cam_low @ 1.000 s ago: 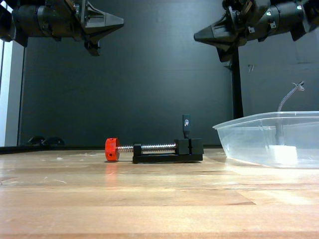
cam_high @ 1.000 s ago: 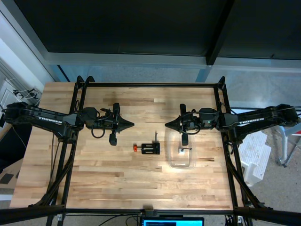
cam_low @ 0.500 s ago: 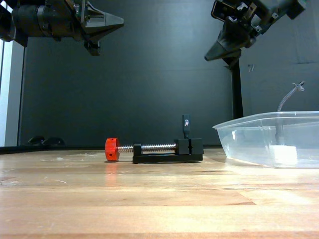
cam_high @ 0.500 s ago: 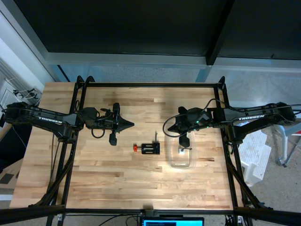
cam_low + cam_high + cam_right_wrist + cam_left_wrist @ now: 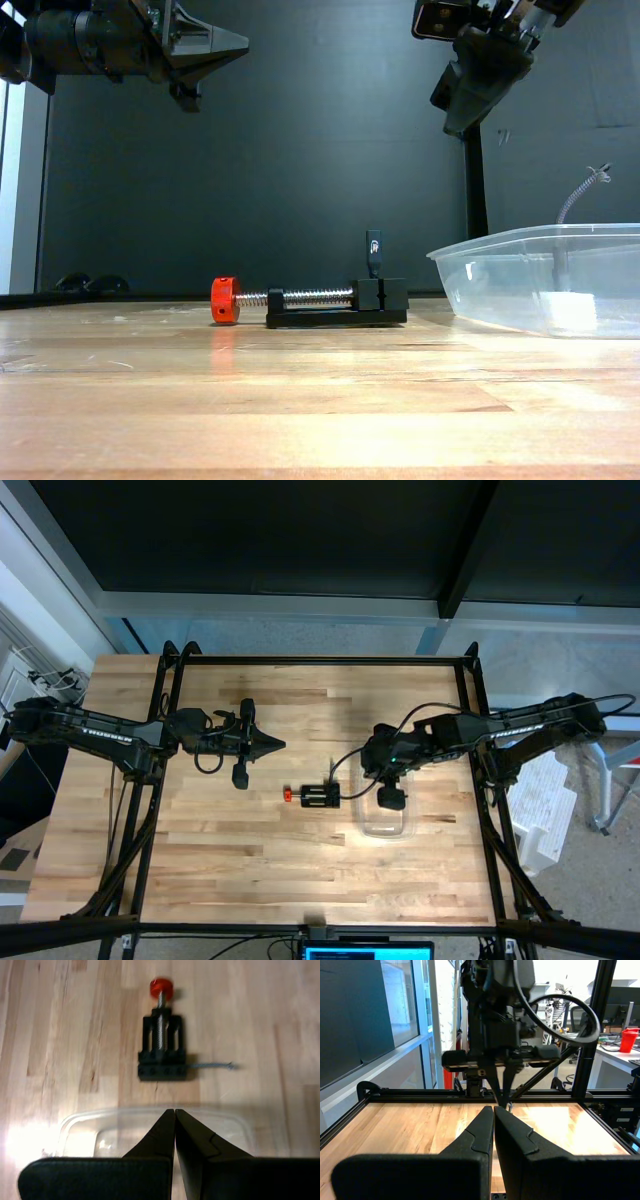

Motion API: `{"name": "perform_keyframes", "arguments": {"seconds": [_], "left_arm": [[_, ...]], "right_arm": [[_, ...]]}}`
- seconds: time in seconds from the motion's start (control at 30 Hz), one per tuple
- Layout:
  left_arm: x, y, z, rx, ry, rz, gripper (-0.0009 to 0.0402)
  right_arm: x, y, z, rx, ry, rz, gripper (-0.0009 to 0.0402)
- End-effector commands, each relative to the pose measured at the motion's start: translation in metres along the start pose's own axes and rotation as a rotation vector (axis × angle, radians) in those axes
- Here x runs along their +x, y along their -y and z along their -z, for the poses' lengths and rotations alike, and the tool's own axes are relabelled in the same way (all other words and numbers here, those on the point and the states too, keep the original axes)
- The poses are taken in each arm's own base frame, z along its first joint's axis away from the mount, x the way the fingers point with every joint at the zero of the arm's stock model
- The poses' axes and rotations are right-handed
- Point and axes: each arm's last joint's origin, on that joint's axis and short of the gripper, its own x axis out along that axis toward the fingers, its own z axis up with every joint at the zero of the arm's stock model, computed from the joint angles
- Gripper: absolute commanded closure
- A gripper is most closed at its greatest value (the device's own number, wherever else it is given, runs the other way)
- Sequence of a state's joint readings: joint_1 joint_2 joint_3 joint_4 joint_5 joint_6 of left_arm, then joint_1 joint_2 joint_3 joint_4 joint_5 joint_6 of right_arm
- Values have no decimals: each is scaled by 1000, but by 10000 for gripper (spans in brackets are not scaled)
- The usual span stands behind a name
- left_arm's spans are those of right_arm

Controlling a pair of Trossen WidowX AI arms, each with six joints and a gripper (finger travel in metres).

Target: Pick the USB-C connector and install on taskboard

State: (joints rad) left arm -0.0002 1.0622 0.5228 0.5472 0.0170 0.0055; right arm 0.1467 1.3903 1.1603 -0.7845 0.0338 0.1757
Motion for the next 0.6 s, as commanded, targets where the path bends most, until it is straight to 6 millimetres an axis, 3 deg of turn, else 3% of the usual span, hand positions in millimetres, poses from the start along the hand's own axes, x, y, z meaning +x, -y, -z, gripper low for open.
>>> {"name": "perform_keyframes", "arguments": {"seconds": [0.03, 0.6], "left_arm": [[0, 0, 0, 0, 0, 0, 393], [0, 0, 0, 0, 0, 0, 393]], "right_arm": [[3, -6, -2, 0, -74, 4, 393], [12, -27, -6, 23, -324, 47, 393]]}}
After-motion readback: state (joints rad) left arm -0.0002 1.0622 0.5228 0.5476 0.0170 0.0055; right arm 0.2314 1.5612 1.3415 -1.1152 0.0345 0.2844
